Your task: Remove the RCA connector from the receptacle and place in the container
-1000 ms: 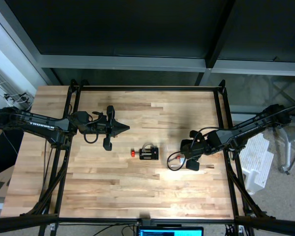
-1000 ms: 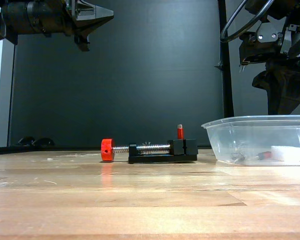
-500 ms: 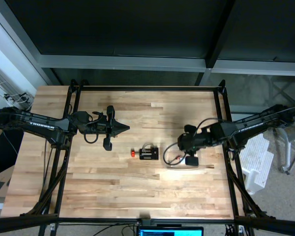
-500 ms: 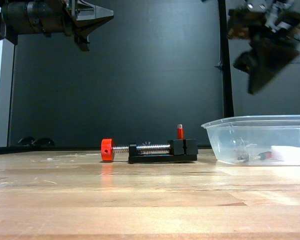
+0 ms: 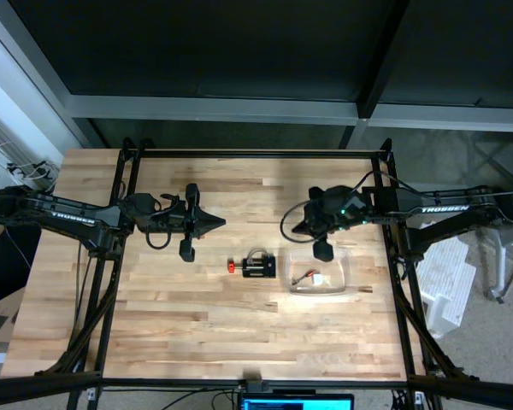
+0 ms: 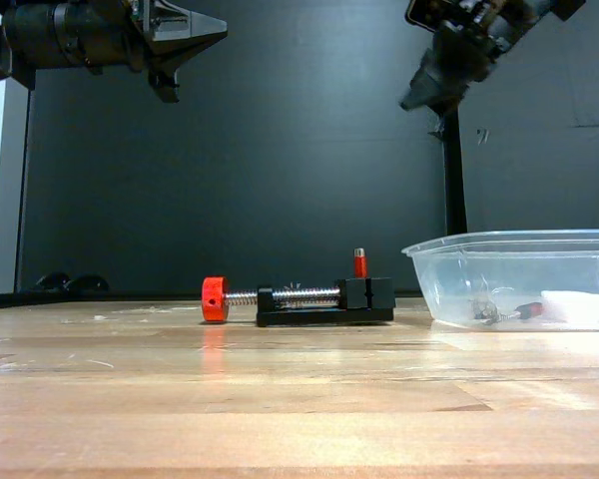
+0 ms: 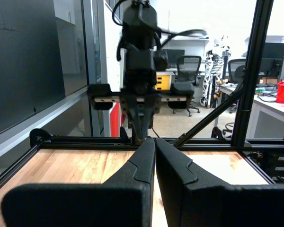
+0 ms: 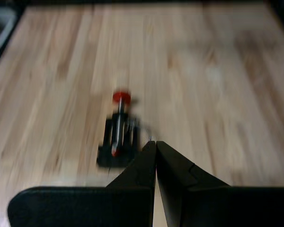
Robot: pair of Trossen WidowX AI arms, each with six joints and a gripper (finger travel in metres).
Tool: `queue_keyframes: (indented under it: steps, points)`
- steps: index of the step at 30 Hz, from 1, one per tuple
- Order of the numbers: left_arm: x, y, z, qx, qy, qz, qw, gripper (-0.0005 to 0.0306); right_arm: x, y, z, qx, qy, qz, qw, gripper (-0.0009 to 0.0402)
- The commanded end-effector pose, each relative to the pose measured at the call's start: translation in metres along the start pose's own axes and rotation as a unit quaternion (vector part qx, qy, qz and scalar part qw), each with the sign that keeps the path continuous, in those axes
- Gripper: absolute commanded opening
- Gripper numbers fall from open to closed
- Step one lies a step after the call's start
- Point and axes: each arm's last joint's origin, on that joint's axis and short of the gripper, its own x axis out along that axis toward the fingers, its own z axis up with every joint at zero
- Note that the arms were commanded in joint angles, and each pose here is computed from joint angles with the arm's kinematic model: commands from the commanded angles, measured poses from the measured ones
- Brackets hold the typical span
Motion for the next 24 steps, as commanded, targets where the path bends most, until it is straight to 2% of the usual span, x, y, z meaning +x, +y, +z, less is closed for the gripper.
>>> queue_keyframes:
  steps: [1,6,12,24]
  points:
    - [0.0,0.0,0.0,0.0,0.0,0.0,1.0,0.0,-0.001,-0.003,0.007,0.0,-0.043,-0.003,0.999,0.0]
    - [0.0,0.0,0.0,0.0,0.0,0.0,1.0,0.0,0.002,-0.003,0.014,0.01,-0.108,-0.002,0.994,0.0]
    - [0.0,0.0,0.0,0.0,0.0,0.0,1.0,0.0,0.004,-0.002,0.016,0.026,-0.192,0.005,0.981,0.0]
    - [0.0,0.0,0.0,0.0,0.0,0.0,1.0,0.0,0.003,0.0,0.003,0.033,-0.29,0.015,0.956,0.0]
